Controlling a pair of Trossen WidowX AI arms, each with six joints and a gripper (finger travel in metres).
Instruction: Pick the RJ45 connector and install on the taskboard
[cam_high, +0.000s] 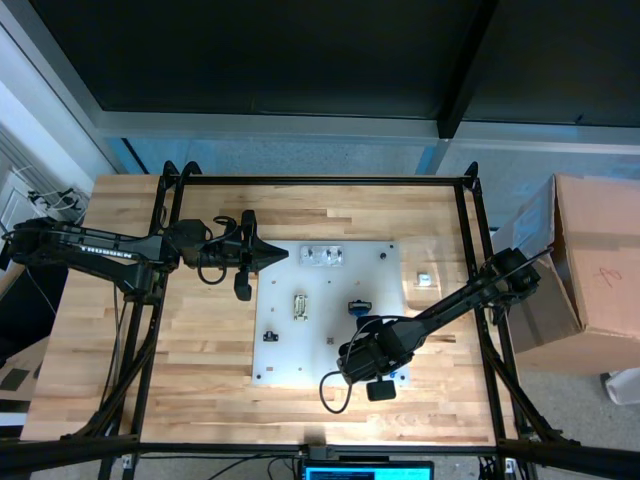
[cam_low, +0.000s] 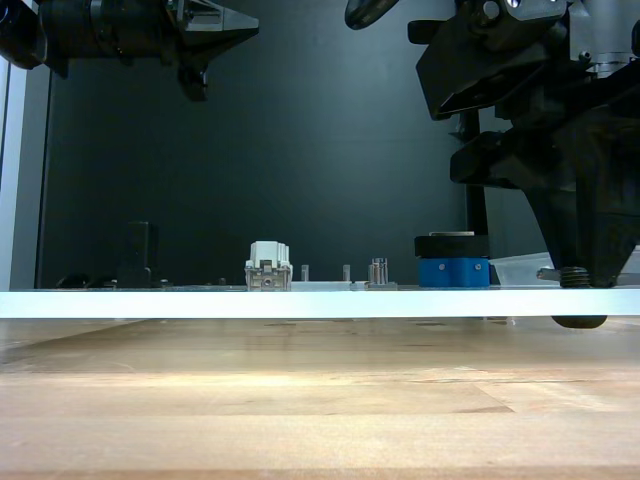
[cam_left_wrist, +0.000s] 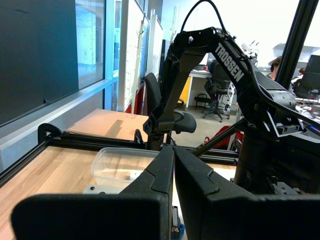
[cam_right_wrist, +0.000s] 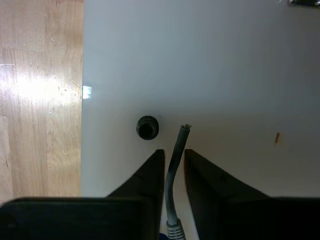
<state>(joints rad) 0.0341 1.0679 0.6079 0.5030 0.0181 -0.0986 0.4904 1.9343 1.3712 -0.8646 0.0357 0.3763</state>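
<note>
My right gripper (cam_right_wrist: 174, 152) points straight down over the near part of the white taskboard (cam_right_wrist: 225, 65), shut on the RJ45 connector's grey cable (cam_right_wrist: 176, 165). The cable's cut end pokes out past the fingertips, and the ribbed boot (cam_right_wrist: 172, 231) sits back between the fingers. The plug itself is hidden. In the high view the right gripper (cam_high: 346, 370) hangs near the board's (cam_high: 300, 350) front edge. In the low view it (cam_low: 578, 295) reaches down to the board surface. My left gripper (cam_high: 276, 255) hovers high at the board's far left corner, shut and empty (cam_left_wrist: 173, 156).
A black round hole (cam_right_wrist: 147, 127) sits in the board just left of the cable end. A white socket block (cam_low: 268, 272) and a blue-and-black block (cam_low: 453, 262) stand on the board. A clear plastic tub (cam_left_wrist: 122, 166) lies on the wooden table (cam_high: 200, 380) right of the board.
</note>
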